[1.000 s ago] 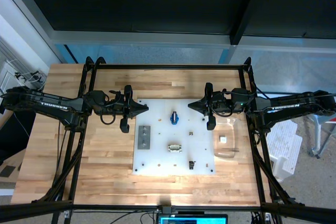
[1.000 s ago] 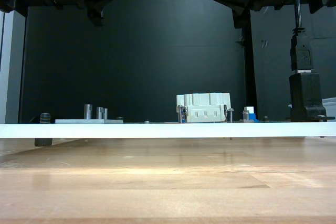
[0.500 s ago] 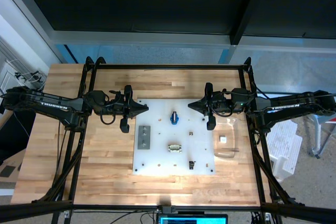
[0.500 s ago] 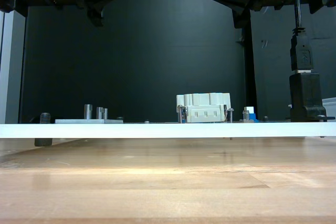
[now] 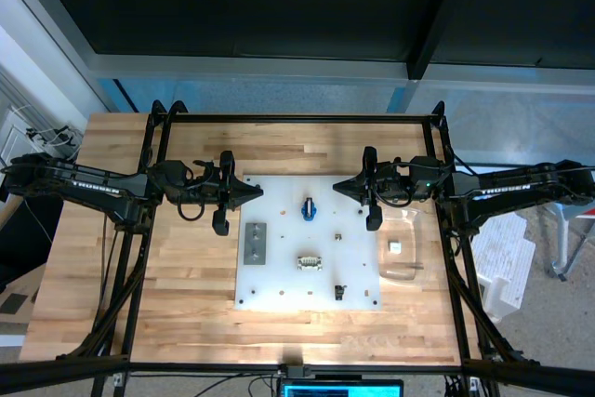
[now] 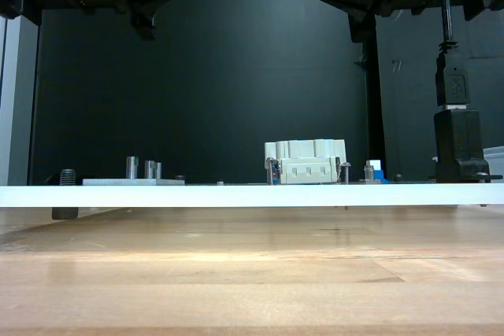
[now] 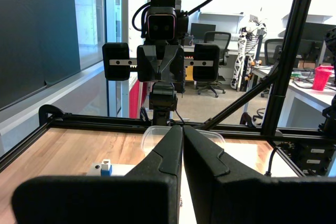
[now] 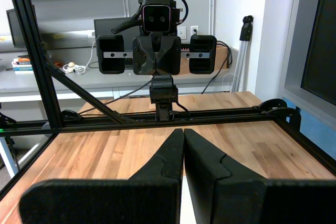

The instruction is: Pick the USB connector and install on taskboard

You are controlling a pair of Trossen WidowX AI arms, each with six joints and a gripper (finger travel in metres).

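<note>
The white taskboard [image 5: 279, 271] lies in the middle of the table, carrying a grey block [image 5: 254, 243], a blue part [image 5: 309, 208] and a metal connector [image 5: 310, 262]. The dark USB connector [image 6: 456, 88] stands upright on the small black socket [image 6: 457, 145] at the board's near right [image 5: 340, 292]. My left gripper [image 5: 258, 191] hovers high over the board's far left edge, shut and empty [image 7: 182, 127]. Over the far right of the board hangs my right gripper [image 5: 337, 185], also shut on nothing [image 8: 184, 129]. Both are far above the board in the low view.
A clear plastic tray [image 5: 410, 246] holding a small white square piece [image 5: 395, 247] sits just right of the board. A black frame [image 5: 297, 119] rings the wooden table.
</note>
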